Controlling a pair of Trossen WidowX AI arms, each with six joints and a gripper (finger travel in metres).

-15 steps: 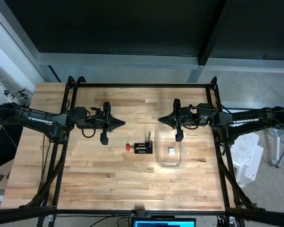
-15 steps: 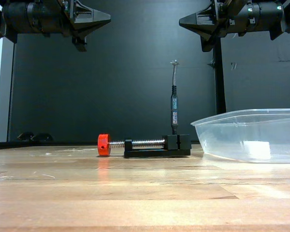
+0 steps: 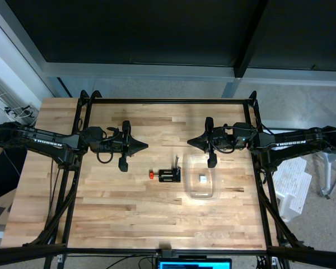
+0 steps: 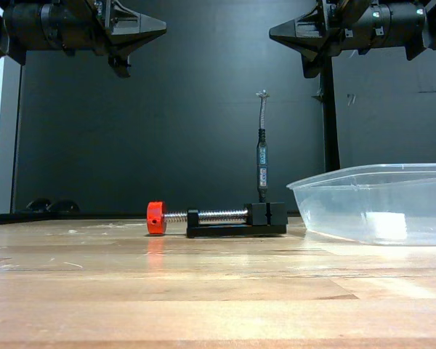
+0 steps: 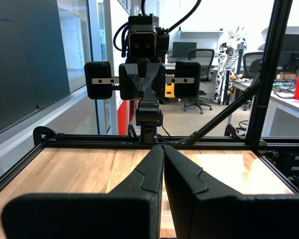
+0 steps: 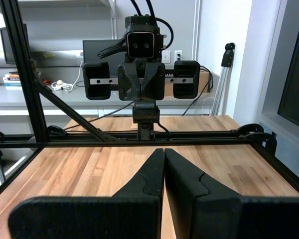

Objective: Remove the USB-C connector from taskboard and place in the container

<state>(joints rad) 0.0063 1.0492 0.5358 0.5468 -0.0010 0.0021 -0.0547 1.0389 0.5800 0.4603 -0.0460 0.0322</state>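
Extraction not begun: thin dark USB-C connector (image 4: 262, 163) is standing upright in the black, red-knobbed taskboard (image 4: 236, 219) beside the clear plastic container (image 4: 349, 207). Left gripper (image 3: 144, 146) and right gripper (image 3: 190, 142) are hovering high above, closed, empty; next, likely: one opening, descending.

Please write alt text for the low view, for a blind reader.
The USB-C connector stands upright in the black taskboard on the table, left of the clear container. The left tool and right tool, both shut, hang high above, tips facing each other.

left tool (image 5: 163, 148): fingers together | right tool (image 5: 142, 81): facing, closed | table (image 5: 79, 169): wood
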